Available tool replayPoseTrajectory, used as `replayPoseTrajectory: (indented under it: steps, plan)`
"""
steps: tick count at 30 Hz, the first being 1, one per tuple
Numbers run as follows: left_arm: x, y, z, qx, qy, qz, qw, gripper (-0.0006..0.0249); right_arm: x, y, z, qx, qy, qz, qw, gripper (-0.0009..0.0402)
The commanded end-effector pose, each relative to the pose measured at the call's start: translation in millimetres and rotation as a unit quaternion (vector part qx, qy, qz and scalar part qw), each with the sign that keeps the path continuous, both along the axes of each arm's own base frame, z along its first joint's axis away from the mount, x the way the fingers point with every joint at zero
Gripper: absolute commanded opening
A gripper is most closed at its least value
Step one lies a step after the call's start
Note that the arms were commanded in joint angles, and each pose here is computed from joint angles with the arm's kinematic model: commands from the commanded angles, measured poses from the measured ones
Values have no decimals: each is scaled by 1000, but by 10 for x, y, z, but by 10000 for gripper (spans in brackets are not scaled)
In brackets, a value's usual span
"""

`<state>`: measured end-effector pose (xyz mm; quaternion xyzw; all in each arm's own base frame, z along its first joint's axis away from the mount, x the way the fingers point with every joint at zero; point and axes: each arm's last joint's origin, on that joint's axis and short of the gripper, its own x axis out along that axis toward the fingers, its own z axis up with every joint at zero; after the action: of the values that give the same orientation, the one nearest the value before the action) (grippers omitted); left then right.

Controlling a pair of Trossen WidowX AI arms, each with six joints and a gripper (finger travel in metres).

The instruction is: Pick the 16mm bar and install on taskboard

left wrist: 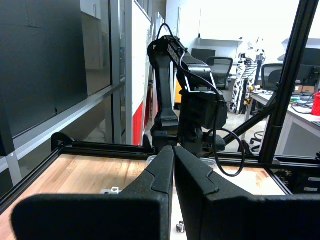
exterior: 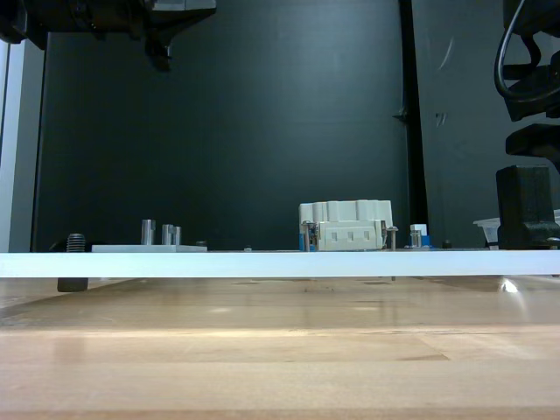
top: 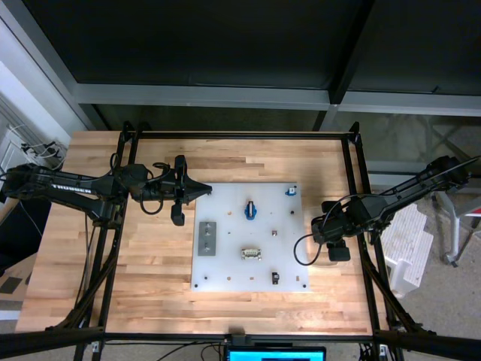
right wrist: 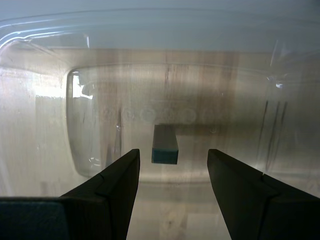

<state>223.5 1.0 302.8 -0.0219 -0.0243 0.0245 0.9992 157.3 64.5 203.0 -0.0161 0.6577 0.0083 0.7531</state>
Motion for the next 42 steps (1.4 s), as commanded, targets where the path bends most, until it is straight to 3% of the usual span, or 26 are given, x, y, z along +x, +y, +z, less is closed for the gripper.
replayPoseTrajectory:
  steps: [1, 24, 42]
  plan:
    - [1, 1, -1, 0, 0, 0, 1000, 0, -8, 7, -38, 1, -1, 2, 1000, 184]
    - [1, 1, -1, 0, 0, 0, 1000, 0, -42, 20, -251, 10, -13, -15, 1000, 181]
    - [1, 0, -1, 0, 0, 0, 1000, 0, -51, 19, -257, 8, -10, -13, 1000, 80]
